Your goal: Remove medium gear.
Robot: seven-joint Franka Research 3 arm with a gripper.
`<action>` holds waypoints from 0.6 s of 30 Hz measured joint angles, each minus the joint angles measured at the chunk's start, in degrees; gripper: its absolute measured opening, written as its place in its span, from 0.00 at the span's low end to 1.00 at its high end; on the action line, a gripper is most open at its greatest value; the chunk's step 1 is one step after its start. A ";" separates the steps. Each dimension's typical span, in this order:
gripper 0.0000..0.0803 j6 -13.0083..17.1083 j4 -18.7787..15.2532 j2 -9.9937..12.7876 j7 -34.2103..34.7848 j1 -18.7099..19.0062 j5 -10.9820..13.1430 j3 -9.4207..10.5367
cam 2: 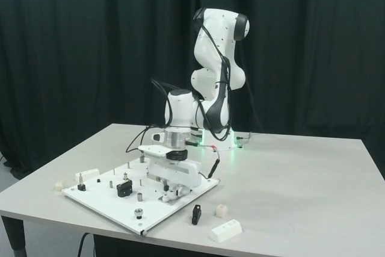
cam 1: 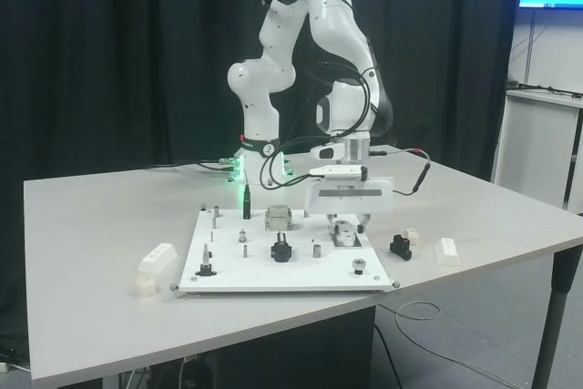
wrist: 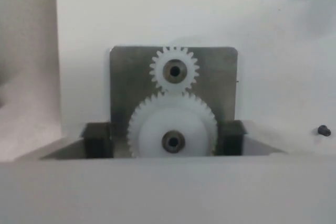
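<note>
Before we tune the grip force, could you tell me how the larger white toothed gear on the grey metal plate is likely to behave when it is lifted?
The larger white toothed gear looks like rigid plastic, so probably stiff and light. It sits on a pin through its hub, so it should come off only straight along the pin. Its teeth mesh with the smaller white gear, which may turn as it leaves. The black gripper fingers flank it.

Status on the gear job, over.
Gripper low over the plate, fingers either side of the big gear. Small gear meshed beside it. Nothing lifted yet.
</note>
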 joint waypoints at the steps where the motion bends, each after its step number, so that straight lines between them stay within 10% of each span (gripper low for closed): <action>1: 0.87 0.00 0.00 0.06 -0.01 -0.06 0.00 0.01; 2: 0.87 0.02 0.01 0.13 -0.04 -0.12 0.00 0.04; 3: 0.45 0.05 0.01 0.20 -0.08 -0.19 0.00 0.07; 18: 0.35 -0.19 0.11 0.17 -1.37 -0.77 0.00 0.43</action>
